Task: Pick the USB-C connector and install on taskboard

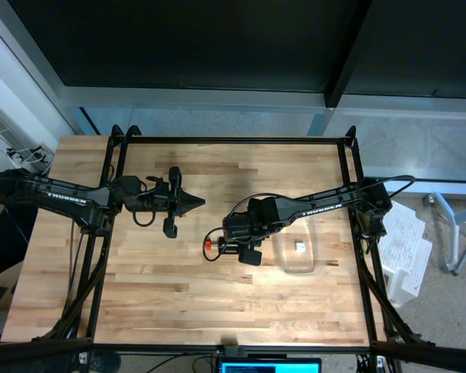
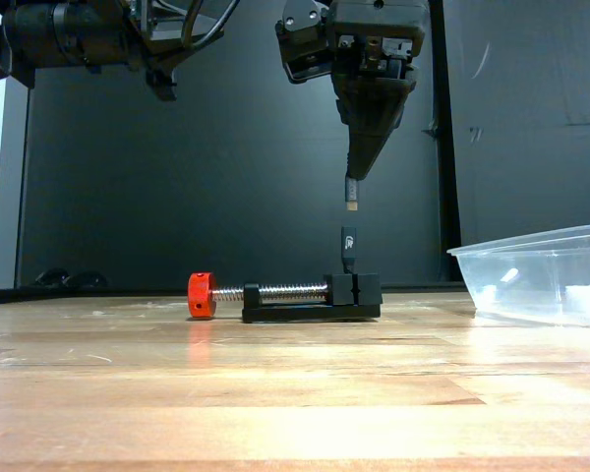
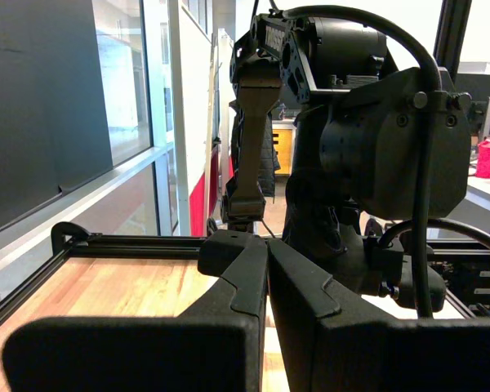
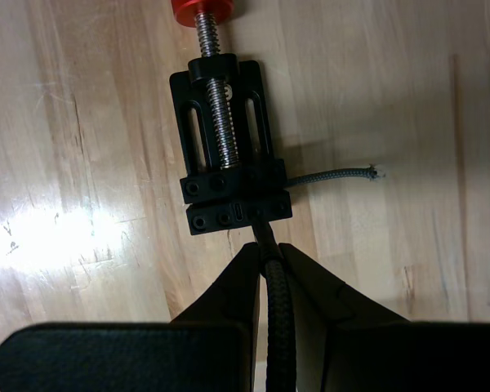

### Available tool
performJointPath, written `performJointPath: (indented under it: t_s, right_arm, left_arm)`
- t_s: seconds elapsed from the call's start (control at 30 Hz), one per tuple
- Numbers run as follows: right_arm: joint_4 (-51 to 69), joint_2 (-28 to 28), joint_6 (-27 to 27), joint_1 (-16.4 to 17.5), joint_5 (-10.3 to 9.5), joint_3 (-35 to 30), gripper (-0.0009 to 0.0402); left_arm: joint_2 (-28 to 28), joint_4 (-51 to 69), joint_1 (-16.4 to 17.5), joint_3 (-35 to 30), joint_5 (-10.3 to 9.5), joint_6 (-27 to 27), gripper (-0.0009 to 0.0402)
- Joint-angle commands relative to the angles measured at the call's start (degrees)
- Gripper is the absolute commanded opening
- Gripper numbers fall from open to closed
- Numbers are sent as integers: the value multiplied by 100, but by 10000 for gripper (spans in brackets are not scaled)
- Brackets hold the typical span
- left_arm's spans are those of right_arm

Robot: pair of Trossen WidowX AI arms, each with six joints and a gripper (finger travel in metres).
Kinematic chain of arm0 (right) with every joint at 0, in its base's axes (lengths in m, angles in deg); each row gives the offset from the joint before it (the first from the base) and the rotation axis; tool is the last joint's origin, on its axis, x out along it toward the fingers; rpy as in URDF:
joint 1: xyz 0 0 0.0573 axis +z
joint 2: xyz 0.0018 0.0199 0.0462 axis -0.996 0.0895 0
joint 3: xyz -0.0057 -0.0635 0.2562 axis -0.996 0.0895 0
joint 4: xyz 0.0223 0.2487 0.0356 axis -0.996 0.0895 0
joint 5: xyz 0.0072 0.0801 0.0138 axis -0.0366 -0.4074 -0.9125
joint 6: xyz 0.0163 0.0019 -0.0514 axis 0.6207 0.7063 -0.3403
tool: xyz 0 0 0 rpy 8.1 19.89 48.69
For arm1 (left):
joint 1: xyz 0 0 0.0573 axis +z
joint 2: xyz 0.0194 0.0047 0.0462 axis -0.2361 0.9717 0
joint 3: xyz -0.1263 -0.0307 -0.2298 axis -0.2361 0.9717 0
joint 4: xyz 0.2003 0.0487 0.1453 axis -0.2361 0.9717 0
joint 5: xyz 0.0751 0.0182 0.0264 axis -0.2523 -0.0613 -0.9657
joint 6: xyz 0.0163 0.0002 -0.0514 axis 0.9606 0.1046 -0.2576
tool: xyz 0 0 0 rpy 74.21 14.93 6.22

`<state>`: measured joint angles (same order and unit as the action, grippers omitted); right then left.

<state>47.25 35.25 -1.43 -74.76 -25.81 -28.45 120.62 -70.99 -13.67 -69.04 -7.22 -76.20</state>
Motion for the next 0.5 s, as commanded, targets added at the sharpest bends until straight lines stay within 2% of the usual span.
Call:
performJointPath:
  t_s: [0.03, 0.5]
  right_arm:
    - [-24, -2, 11, 15, -9, 4, 0]
    - [-101, 87, -13, 81, 9, 2, 0]
  left_arm:
    - [0, -2, 2, 0, 0, 2, 0]
    - [-2, -2, 0, 0, 0, 2, 0]
